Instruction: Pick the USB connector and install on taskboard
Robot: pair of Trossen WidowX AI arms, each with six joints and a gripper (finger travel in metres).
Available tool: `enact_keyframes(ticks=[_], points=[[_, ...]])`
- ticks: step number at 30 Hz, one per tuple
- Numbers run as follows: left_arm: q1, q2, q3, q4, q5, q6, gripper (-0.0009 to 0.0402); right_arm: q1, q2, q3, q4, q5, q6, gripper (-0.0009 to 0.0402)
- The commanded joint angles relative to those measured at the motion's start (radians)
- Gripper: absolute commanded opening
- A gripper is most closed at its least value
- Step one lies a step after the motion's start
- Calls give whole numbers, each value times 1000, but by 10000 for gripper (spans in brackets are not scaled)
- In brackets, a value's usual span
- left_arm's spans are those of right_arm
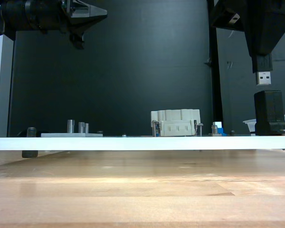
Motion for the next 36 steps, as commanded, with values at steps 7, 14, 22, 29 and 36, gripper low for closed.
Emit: enact_keyframes(ticks=[7, 14, 22, 29, 36], points=[[0, 0, 0, 0, 0, 0, 0, 3, 0, -10, 6, 7, 8, 0], [0, 0, 0, 0, 0, 0, 0, 5, 0, -11, 6, 6, 9, 0], [0, 0, 0, 0, 0, 0, 0, 7, 0, -18, 11, 6, 10, 0], [0, 0, 0, 0, 0, 0, 0, 9, 0, -19, 11, 6, 15, 0], [0, 0, 0, 0, 0, 0, 0, 10, 0, -21, 13, 6, 15, 0]])
